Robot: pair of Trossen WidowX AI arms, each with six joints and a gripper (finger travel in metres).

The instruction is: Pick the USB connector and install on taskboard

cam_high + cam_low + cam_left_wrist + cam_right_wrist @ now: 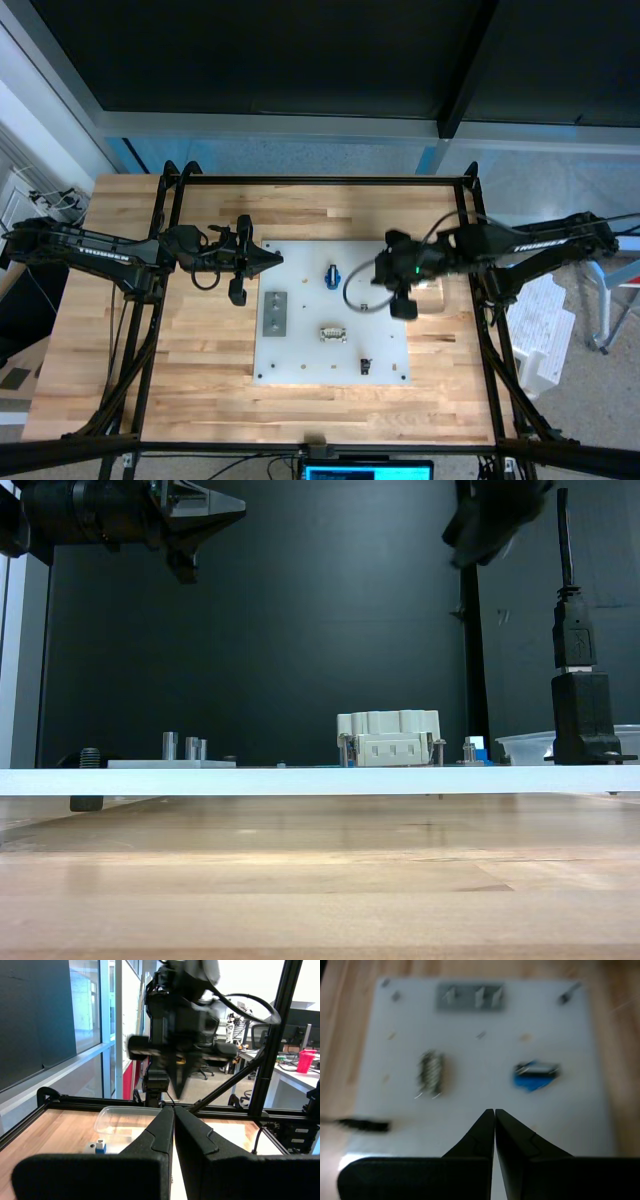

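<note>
Plug (577, 645) stands upright in the board's (300, 352) socket (584, 720). Both hands are pinched closed and empty: left hand (173, 1112) over its left edge, right hand (494, 1115) beside the knob (332, 275).

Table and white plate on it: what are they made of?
The table looks like varnished wood: glued strips with visible grain. The plate seems matte white plastic, possibly painted metal; it is uniformly smooth. The left end effector hovers shut by the plate's far-left corner, the right end effector shut above its right side.
</note>
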